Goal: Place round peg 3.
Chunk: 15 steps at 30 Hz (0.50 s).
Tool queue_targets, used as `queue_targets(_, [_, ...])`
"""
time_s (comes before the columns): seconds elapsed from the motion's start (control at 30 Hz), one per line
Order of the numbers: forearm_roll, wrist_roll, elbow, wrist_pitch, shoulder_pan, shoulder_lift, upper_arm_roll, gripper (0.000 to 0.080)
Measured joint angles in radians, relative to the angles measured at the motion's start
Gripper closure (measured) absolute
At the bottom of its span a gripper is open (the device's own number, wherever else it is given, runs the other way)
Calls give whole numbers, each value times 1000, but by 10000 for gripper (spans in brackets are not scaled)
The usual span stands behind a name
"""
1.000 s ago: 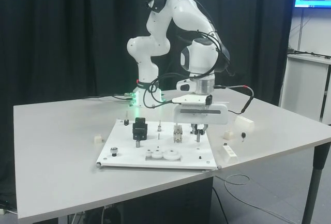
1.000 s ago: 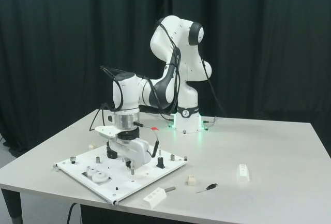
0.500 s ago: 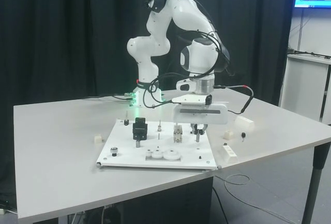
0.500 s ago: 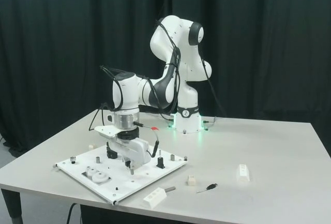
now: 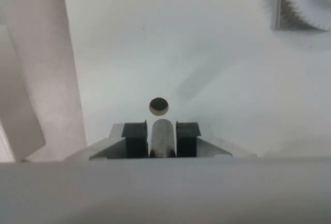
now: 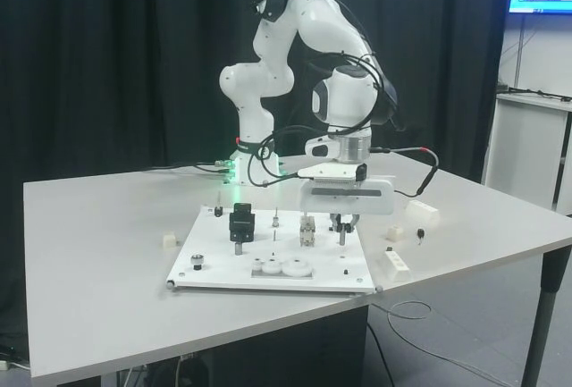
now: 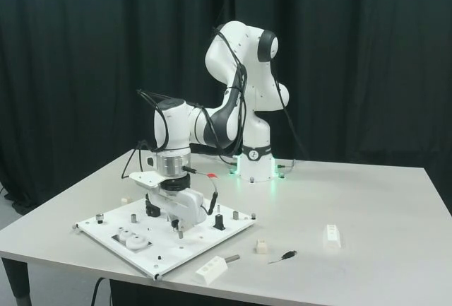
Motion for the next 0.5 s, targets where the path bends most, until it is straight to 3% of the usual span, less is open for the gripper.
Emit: queue_targets(0.5, [6, 1, 15, 10, 21, 0, 11, 689])
